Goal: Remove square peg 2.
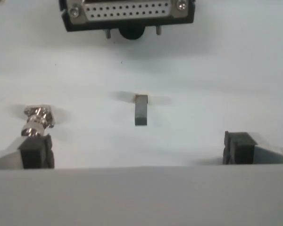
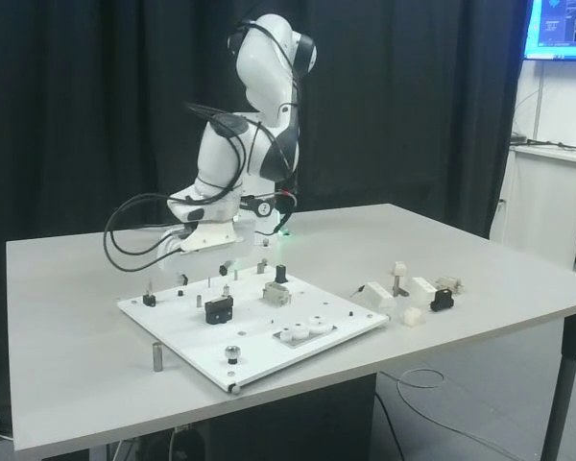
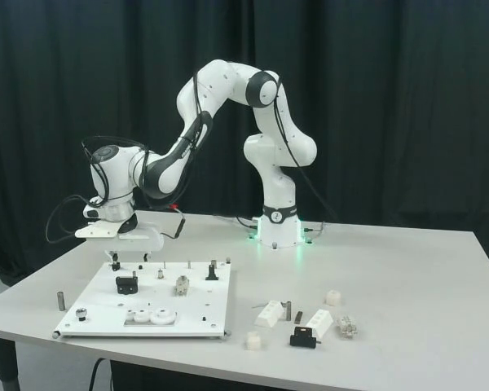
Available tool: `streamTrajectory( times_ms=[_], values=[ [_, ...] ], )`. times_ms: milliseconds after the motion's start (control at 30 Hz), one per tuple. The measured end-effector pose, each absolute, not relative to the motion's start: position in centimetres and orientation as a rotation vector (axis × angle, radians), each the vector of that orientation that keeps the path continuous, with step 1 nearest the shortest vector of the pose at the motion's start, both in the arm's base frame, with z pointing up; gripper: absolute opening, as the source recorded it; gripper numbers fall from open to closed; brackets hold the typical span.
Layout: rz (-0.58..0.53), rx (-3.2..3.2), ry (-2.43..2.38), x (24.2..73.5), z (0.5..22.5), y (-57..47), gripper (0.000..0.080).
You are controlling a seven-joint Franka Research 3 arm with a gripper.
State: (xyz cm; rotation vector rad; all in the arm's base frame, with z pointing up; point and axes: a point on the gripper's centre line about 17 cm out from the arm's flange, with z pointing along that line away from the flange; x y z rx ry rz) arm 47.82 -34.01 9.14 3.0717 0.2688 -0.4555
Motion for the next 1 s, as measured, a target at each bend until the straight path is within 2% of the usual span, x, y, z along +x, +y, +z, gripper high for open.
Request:
streamTrajectory(
  times_ms=[1000],
  values=[
    [-0.324,3.085,0.391,46.1,5.6,-34.3,0.08]
  ],
)
